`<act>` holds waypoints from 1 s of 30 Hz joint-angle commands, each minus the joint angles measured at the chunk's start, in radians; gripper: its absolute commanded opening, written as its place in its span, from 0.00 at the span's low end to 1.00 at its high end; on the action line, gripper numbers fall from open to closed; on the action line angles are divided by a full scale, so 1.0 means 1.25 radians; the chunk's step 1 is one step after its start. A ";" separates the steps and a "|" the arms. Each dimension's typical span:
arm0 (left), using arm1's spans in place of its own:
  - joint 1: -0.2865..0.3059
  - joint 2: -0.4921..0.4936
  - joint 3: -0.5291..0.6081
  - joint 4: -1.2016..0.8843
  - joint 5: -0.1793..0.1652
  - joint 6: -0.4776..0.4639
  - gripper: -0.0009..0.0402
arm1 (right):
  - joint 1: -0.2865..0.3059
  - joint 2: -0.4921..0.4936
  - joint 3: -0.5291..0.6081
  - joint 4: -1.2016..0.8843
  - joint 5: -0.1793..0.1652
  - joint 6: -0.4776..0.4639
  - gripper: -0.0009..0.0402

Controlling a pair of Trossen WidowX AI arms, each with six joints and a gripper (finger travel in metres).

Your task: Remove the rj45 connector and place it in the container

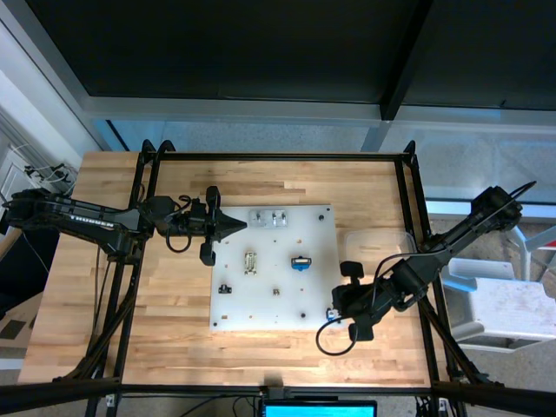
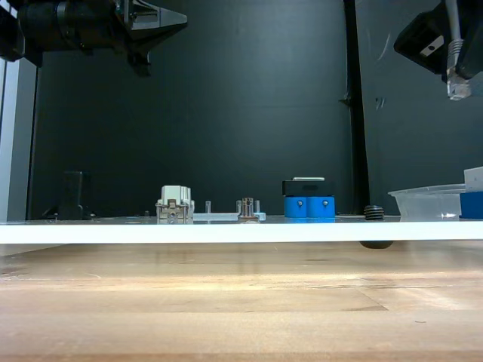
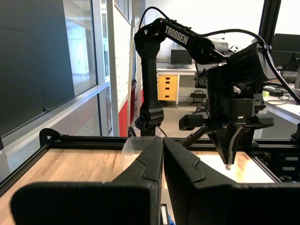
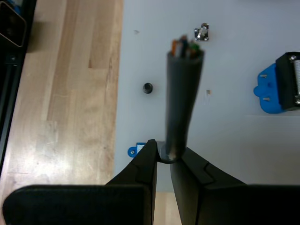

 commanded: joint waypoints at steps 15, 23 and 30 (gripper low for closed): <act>0.000 0.000 0.000 0.000 0.000 0.000 0.02 | -0.138 -0.197 -0.103 -0.146 -0.007 -0.039 0.02; 0.000 0.000 0.000 0.000 0.000 0.000 0.02 | -0.195 -0.296 -0.173 -0.226 -0.008 -0.036 0.02; 0.000 0.000 0.000 0.000 0.000 0.000 0.02 | -0.217 -0.364 -0.215 -0.297 -0.008 -0.017 0.02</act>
